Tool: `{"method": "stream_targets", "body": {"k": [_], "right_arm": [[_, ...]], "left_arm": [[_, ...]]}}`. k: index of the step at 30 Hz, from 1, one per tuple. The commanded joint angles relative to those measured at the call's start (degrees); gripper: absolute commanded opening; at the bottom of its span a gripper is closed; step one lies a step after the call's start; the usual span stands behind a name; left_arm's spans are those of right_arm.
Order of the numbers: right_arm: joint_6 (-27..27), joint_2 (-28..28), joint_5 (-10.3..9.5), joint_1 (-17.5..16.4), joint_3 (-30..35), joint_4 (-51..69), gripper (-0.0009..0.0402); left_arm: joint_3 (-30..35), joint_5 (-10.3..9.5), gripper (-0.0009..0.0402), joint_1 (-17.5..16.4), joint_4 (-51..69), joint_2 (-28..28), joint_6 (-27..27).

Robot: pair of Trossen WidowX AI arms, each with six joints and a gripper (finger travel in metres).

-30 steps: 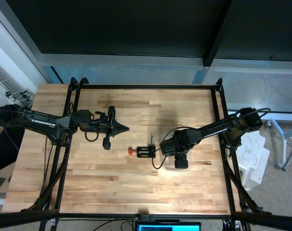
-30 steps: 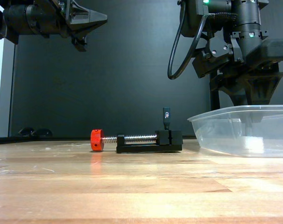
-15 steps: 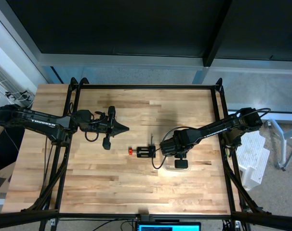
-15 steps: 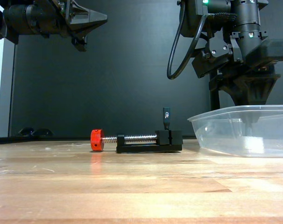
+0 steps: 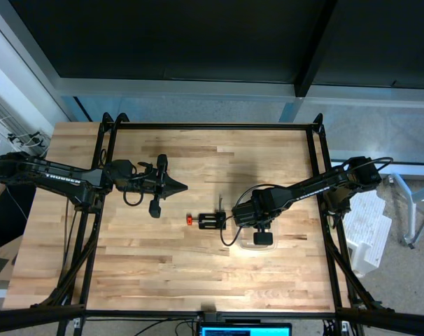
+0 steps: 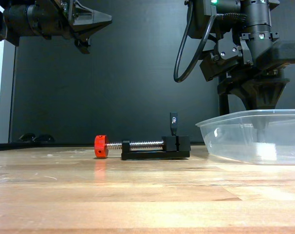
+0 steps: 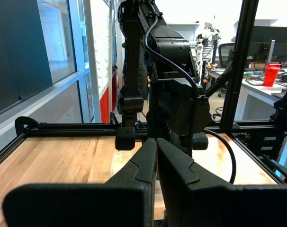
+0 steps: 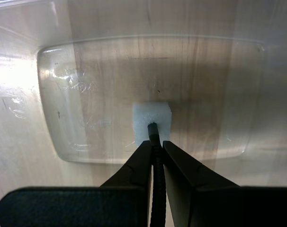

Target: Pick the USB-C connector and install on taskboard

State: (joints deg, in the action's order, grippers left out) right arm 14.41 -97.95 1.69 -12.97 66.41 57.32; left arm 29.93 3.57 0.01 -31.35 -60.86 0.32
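Note:
The taskboard [image 5: 206,221] is a small black block with an orange-red knob [image 6: 101,146], lying mid-table; a short dark post [image 6: 173,122] stands on its right end. To its right, my right gripper [image 8: 155,144] hangs in the clear tray [image 6: 225,141], shut on the USB-C connector [image 8: 154,135], a thin dark plug. The plug's tip is over a small white square piece [image 8: 152,118] on the tray floor. My left gripper [image 5: 180,187] is shut on nothing, held high over the table left of the taskboard.
The clear plastic tray [image 5: 241,246] sits just right of the taskboard. A black frame [image 5: 317,175] runs around the table's edges. Bare wood lies in front of the taskboard and tray.
The right gripper has risen slightly inside the tray, staying shut on the thin plug. The left arm and the taskboard have not moved.

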Motion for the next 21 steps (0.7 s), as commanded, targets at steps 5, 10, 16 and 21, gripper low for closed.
{"method": "stream_targets", "body": {"k": [5, 10, 16, 21], "right_arm": [[0.0, 0.15, 0.26, -0.02, -0.07, 0.07, 0.0], [-0.04, 0.59, 0.26, -0.02, 0.28, 0.85, 0.0], [0.04, 2.1, 0.24, -0.02, 0.28, 1.77, 0.0], [0.13, 4.13, 0.11, -0.02, 0.46, 3.17, 0.0]], "left_arm": [[0.02, 0.02, 0.0, 0.0, -0.02, 0.0, 0.0], [0.02, 0.02, 0.0, 0.0, -0.02, 0.0, 0.0], [0.02, 0.02, 0.0, 0.0, -0.02, 0.0, 0.0], [0.02, 0.02, 0.0, 0.0, -0.02, 0.0, 0.0]]}}
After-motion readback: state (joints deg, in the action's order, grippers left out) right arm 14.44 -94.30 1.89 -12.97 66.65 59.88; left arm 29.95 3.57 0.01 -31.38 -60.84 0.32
